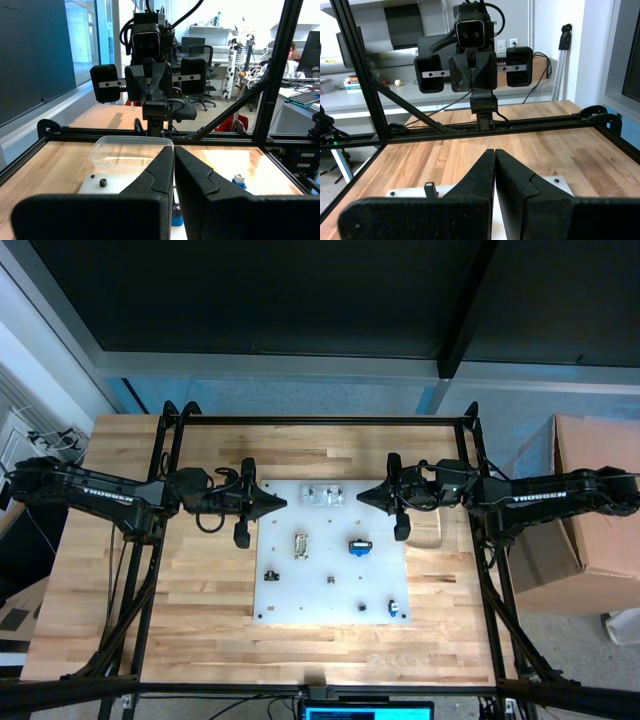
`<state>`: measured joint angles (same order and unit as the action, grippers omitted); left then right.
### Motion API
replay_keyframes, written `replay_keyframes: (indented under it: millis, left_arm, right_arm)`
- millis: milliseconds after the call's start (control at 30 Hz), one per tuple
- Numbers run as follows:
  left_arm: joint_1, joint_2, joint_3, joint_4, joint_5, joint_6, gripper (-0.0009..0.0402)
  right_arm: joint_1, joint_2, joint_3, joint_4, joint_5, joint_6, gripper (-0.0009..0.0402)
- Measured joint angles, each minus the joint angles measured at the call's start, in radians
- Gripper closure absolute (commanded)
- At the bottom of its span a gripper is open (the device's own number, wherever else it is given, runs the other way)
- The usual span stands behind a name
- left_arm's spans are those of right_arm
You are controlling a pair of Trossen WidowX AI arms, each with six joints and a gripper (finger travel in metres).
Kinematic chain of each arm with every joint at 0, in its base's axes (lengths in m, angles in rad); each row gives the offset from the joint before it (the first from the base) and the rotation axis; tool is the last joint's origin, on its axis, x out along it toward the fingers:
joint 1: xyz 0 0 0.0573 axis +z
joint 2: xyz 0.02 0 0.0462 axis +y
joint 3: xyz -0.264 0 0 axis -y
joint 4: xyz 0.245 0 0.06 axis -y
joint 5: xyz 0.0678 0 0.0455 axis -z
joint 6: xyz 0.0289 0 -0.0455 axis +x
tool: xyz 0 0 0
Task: Unfasten the M12 nut and place it in the container
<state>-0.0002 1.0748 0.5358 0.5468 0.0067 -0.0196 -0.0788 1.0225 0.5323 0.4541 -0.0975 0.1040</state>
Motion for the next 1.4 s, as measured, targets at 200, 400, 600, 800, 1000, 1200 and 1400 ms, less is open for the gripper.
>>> replay_keyframes:
  millis: [200, 400, 600, 800, 1000, 1200, 1400]
  left_arm:
    - [0.0, 0.0, 0.0, 0.0, 0.0, 0.0, 0.0393]
    - [0.0, 0.0, 0.0, 0.0, 0.0, 0.0, 0.0393]
    - [0.0, 0.0, 0.0, 0.0, 0.0, 0.0, 0.0393]
    - [0.0, 0.0, 0.0, 0.0, 0.0, 0.0, 0.0393]
    - [0.0, 0.0, 0.0, 0.0, 0.0, 0.0, 0.0393]
    - [0.0, 0.0, 0.0, 0.0, 0.0, 0.0, 0.0393]
    - [0.0, 0.0, 0.0, 0.0, 0.0, 0.0, 0.0393]
  right_arm:
    - [0.067, 0.001, 0.077, -0.179, 0.017, 0.047, 0.0393]
    - [0.229, 0.047, 0.221, -0.466, 0.141, 0.06, 0.0394]
    - [0.369, 0.172, 0.429, -0.787, 0.212, 0.181, 0.0393]
    - [0.454, 0.34, 0.669, -1.097, 0.223, 0.324, 0.0393]
    - [0.5, 0.529, 0.909, -1.391, 0.217, 0.505, 0.0393]
    - [0.536, 0.708, 1.129, -1.617, 0.197, 0.632, 0.0393]
    - [0.538, 0.848, 1.305, -1.813, 0.198, 0.786, 0.0388]
